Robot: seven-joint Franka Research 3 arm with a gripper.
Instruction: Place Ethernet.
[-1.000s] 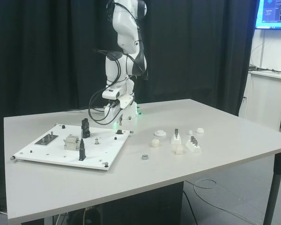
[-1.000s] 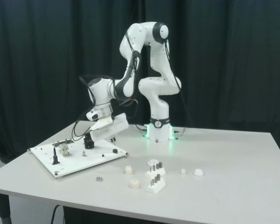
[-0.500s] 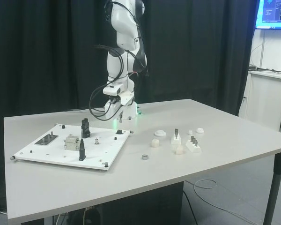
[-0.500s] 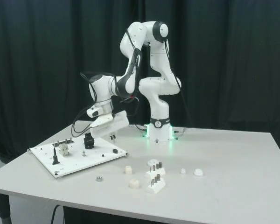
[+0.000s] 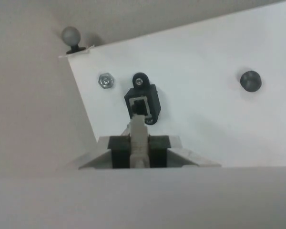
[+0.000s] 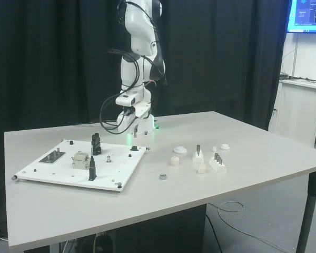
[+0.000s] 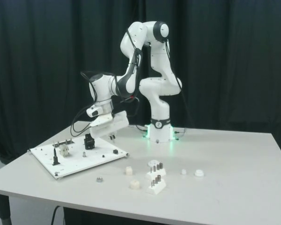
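You see the grey table [image 6: 242,158] before black curtains [image 7: 234,61]. The gripper [image 5: 138,160] is clamped on the Ethernet plug [image 5: 137,138], hanging just above the black socket [image 5: 143,103] on the white board [image 6: 79,164]. Small white parts [image 7: 154,178] sit well apart.

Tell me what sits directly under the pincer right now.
Under the pincer, which grips a white Ethernet plug, a black socket block sits on the white board. The socket's inside is mostly shadowed; the plug's rear is covered by the fingers.
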